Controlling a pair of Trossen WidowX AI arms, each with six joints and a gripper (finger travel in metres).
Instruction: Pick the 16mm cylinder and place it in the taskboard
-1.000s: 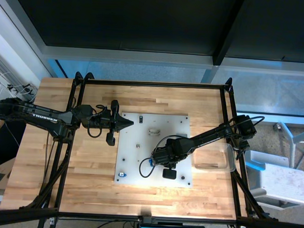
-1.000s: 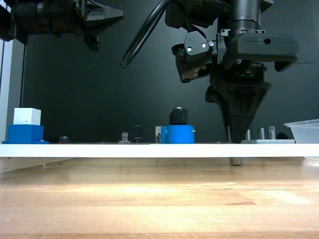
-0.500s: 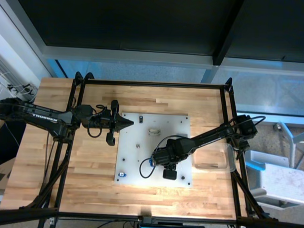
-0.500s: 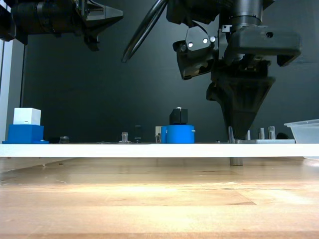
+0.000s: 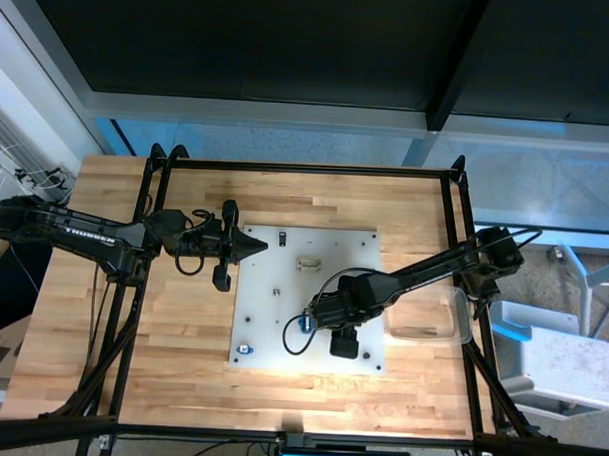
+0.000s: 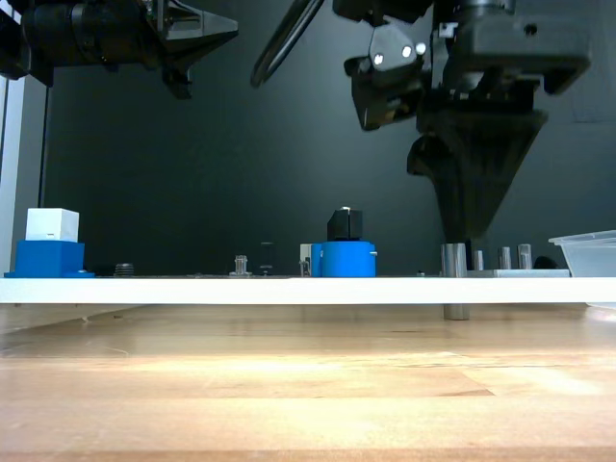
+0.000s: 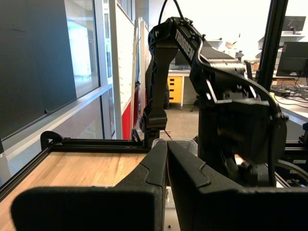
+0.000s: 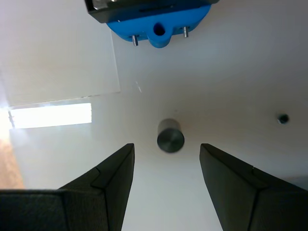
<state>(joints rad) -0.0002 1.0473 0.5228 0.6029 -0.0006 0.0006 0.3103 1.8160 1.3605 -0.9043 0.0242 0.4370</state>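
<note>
Right tool [image 6: 469, 234]: hangs open, empty, just above 16mm cylinder [image 6: 452, 260] (upright, axis vertical, seated in taskboard [image 5: 271, 337]), right of centre in low view. Left tool [image 5: 254, 244]: closed, empty, parked upper left, well apart.

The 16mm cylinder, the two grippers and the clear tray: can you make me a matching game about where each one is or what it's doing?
Things:
1. 16mm cylinder
2. left gripper
3. right gripper
4. clear plastic tray

Places or states:
A. open, hanging just above the cylinder
B. on the wooden table, beside the taskboard's right edge
C. standing upright on the white taskboard
D. shut, up high near the taskboard's left edge

Pairs: 1-C, 2-D, 3-A, 4-B
</note>
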